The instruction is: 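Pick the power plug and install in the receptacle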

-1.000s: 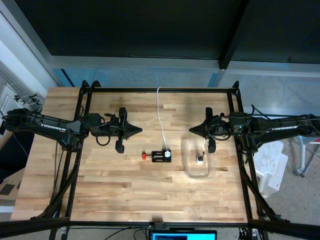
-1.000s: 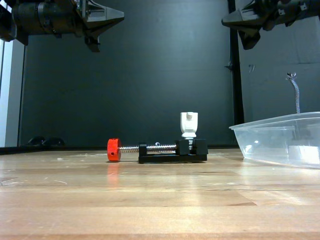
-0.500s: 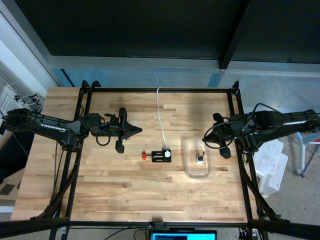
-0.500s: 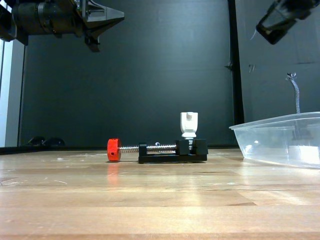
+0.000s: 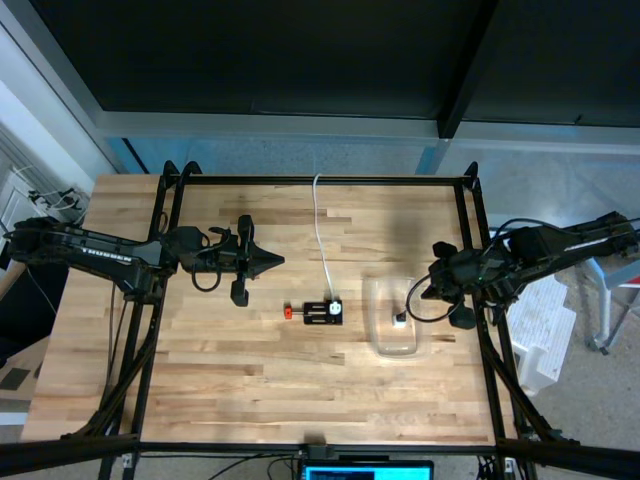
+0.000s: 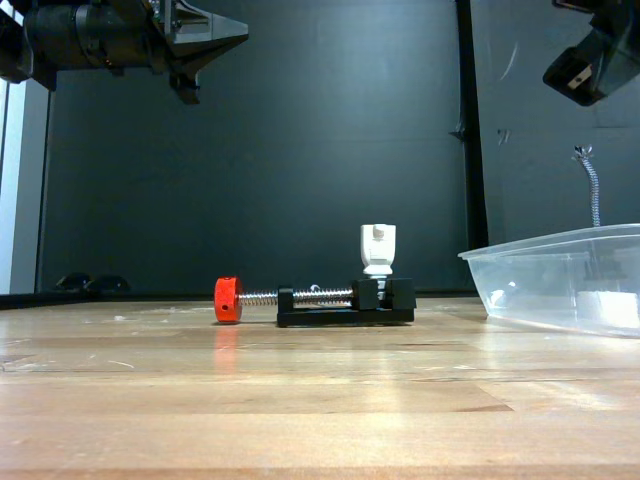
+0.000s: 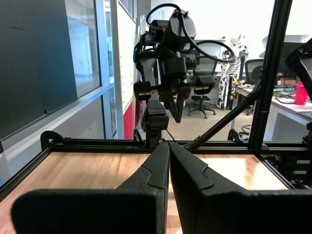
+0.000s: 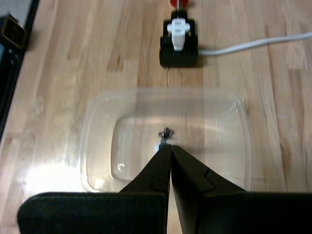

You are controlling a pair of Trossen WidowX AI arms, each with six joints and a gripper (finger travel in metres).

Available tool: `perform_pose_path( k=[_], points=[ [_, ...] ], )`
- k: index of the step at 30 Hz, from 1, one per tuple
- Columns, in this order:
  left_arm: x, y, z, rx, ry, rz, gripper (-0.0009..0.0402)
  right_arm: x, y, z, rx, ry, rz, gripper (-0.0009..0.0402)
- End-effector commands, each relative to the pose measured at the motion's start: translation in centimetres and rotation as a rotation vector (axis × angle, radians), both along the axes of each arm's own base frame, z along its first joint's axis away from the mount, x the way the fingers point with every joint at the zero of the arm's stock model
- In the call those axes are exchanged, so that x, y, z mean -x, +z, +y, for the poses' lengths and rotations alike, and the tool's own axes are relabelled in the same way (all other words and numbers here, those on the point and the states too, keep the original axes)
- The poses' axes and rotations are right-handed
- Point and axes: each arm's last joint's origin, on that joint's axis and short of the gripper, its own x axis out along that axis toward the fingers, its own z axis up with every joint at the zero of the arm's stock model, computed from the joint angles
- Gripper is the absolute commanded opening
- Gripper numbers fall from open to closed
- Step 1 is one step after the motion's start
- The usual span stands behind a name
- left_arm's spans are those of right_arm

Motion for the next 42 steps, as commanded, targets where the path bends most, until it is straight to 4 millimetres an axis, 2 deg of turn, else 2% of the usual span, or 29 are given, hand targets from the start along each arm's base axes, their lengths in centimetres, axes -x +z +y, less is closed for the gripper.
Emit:
perform_pose_path(
  k=[1,7,14,25,29,42],
  points=[
    [0.0,0.0,0.0,0.0,0.0,0.0,0.0,-0.2,-0.4,0.2,0.014,0.007,0.042,0.0017],
    [0.0,0.0,0.0,0.0,0.0,0.0,0.0,-0.5,-1.2,0.7,0.068,-0.008,0.118,0.0053],
    [0.0,0.0,0.0,0.0,0.0,0.0,0.0,-1.3,-2.3,1.5,0.107,-0.013,0.178,0.0115],
    [0.0,0.0,0.0,0.0,0.0,0.0,0.0,-2.6,-5.2,2.4,0.114,-0.026,0.208,0.0206],
    [0.0,0.0,0.0,0.0,0.0,0.0,0.0,-3.3,-6.1,2.7,0.117,-0.026,0.21,0.0218],
    [0.0,0.0,0.0,0.0,0.0,0.0,0.0,-4.8,-9.4,3.3,0.119,-0.022,0.213,0.0217]
  ],
)
